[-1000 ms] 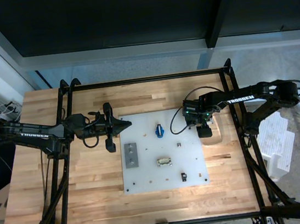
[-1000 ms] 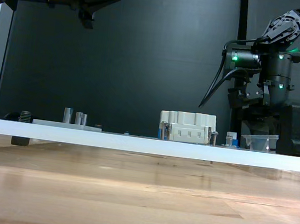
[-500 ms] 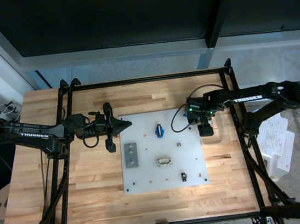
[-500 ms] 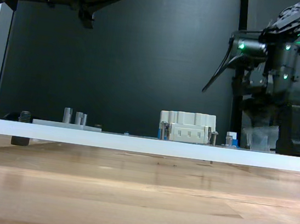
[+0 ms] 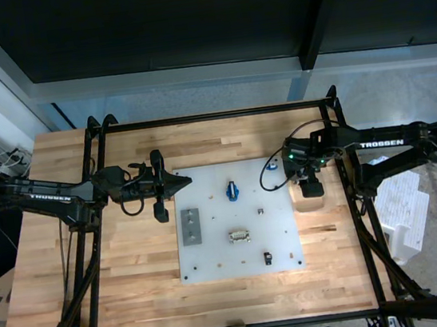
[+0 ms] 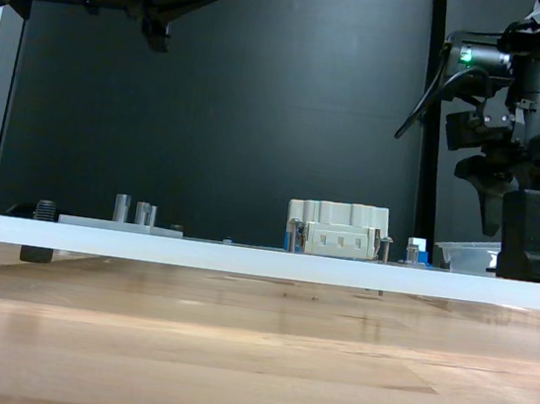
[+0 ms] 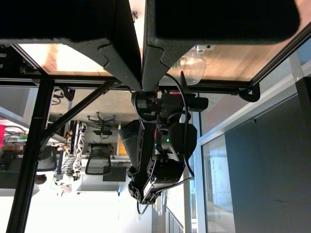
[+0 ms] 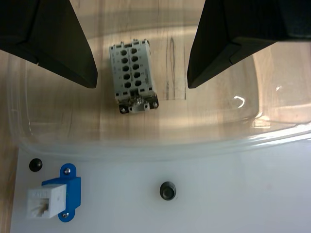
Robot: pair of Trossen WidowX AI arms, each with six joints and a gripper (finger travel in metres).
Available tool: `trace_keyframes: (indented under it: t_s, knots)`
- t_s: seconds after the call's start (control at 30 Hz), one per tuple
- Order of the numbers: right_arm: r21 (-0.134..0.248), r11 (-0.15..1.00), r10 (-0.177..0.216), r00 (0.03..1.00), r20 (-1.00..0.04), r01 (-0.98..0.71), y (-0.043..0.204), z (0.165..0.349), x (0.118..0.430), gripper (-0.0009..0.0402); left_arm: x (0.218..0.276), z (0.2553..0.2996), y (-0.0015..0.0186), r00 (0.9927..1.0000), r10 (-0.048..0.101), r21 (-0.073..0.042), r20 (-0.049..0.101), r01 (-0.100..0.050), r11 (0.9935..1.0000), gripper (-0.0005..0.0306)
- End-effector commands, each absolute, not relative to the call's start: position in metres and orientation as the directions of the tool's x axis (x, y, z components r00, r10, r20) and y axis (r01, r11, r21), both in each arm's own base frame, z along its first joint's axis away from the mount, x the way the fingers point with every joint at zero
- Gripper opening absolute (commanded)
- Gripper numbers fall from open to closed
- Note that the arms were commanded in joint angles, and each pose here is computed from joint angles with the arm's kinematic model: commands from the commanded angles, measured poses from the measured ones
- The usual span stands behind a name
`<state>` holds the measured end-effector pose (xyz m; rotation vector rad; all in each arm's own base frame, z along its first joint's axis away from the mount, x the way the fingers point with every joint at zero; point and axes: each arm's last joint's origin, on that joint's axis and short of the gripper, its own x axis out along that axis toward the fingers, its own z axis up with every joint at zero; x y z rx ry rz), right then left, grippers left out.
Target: Pick the HAN10E connector and install on the hub
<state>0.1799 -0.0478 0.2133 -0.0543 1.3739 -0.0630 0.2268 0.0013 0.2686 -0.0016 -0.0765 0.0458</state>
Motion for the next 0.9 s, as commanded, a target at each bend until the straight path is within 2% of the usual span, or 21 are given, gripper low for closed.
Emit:
trace_keyframes:
  t_s: [0.03,0.1,0.23,0.37,0.43,0.77,0.9]
  knots:
    - [-0.071,0.997,-0.073,0.180,-0.981,0.013,-0.047,0.213,0.178,0.0259,0.2268,0.2686,0.0013,0.99603,0.046,-0.003,0.076,-0.046,0.99895,0.0000]
    - [-0.069,0.998,-0.070,0.175,-0.982,0.008,-0.048,0.211,0.177,0.0259,0.2268,0.2686,0.0014,0.99601,0.046,-0.003,0.076,-0.046,0.99893,0.0000]
    - [-0.039,0.998,-0.032,0.137,-0.990,-0.046,-0.051,0.195,0.172,0.0259,0.2268,0.2686,0.0013,0.99605,0.045,-0.003,0.076,-0.045,0.99897,0.0000]
    - [-0.090,0.994,-0.081,0.132,-0.988,-0.061,-0.055,0.194,0.172,0.0259,0.2268,0.2686,0.0014,0.99601,0.046,-0.003,0.076,-0.046,0.99893,0.0000]
    - [-0.092,0.995,-0.085,0.135,-0.987,-0.047,-0.059,0.193,0.173,0.0259,0.2268,0.2686,0.0013,0.99603,0.046,-0.003,0.076,-0.046,0.99895,0.0000]
    - [-0.059,0.995,-0.053,0.074,-0.996,-0.076,-0.066,0.175,0.180,0.0259,0.2268,0.2686,0.0013,0.99603,0.046,-0.003,0.076,-0.046,0.99895,0.0000]
    - [-0.057,0.993,-0.050,0.064,-0.997,-0.108,-0.066,0.164,0.179,0.0259,0.2268,0.2686,0.0013,0.99603,0.046,-0.003,0.076,-0.046,0.99895,0.0000]
